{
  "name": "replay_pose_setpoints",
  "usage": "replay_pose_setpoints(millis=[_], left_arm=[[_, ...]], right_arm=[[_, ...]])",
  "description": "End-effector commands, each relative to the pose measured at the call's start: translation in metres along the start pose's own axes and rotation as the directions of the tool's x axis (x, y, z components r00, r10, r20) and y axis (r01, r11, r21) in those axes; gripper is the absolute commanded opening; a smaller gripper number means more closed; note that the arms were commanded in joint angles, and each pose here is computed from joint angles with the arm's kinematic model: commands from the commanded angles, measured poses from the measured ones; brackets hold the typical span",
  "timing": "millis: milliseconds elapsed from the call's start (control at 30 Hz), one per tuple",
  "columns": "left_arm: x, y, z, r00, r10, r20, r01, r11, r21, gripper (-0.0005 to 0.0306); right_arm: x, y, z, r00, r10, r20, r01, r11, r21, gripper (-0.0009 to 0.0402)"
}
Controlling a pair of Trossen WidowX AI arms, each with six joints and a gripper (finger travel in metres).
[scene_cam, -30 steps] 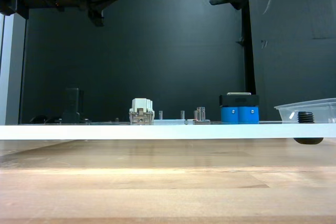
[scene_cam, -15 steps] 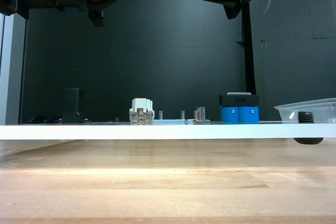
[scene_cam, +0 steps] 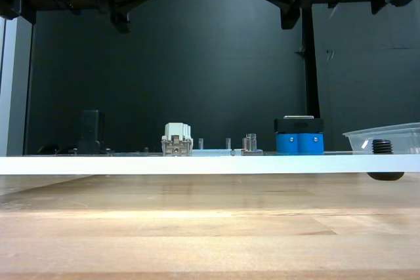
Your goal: Pick the RJ45 connector and install on taskboard
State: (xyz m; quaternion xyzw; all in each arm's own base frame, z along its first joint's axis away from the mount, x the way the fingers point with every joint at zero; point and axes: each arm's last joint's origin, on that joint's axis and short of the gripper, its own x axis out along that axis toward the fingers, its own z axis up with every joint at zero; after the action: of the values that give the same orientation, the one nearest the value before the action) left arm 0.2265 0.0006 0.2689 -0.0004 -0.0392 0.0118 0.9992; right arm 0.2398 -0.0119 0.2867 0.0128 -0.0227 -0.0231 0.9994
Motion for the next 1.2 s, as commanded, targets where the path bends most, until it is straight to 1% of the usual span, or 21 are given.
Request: replay_pose_setpoints(millis=[33,267,367,433,467,667,767,1200], left_arm=[[0.0,0.0,0.0001,1.0,0.0,0.0,0.0,1.0,0.0,0.0],[0.0,0.0,0.0001,1.0,0.0,0.0,0.0,1.0,0.0,0.0],[0.0,0.0,0.0001,1.0,0.0,0.0,0.0,1.0,0.0,0.0],[0.0,0.0001,0.0001,1.0,0.0,0.0,0.0,1.0,0.0,0.0],[0.0,0.0,0.0001,1.0,0.0,0.0,0.0,1.0,0.0,0.0],[0.0001,0.0,0.0,1.0,0.0,0.0,0.0,1.0,0.0,0.0],[0.0,0.0,0.0001,1.0,0.0,0.0,0.0,1.0,0.0,0.0],[0.0,0.0,0.0001,1.0,0.0,0.0,0.0,1.0,0.0,0.0]], right_arm=[[-0.0003,0.0,-0.0038,1.0,-0.001,-0.019,0.0,1.0,-0.008,0.0],[0.001,0.0,-0.0002,0.999,-0.001,-0.033,0.001,1.0,-0.009,0.0],[0.0023,0.0,-0.002,0.999,0.001,-0.047,-0.002,1.0,-0.009,0.0],[0.004,0.0005,-0.0038,0.998,0.021,-0.053,-0.022,1.0,-0.008,0.0],[0.0048,0.0007,-0.0048,0.998,0.023,-0.056,-0.024,1.0,-0.007,0.0],[0.0081,0.0013,-0.0053,0.999,0.026,-0.034,-0.026,1.0,-0.008,0.0],[0.0081,0.0014,-0.0053,0.999,0.019,-0.034,-0.019,1.0,-0.008,0.0],[0.008,0.0034,-0.0052,0.999,0.028,-0.033,-0.028,1.0,-0.005,0.0]])
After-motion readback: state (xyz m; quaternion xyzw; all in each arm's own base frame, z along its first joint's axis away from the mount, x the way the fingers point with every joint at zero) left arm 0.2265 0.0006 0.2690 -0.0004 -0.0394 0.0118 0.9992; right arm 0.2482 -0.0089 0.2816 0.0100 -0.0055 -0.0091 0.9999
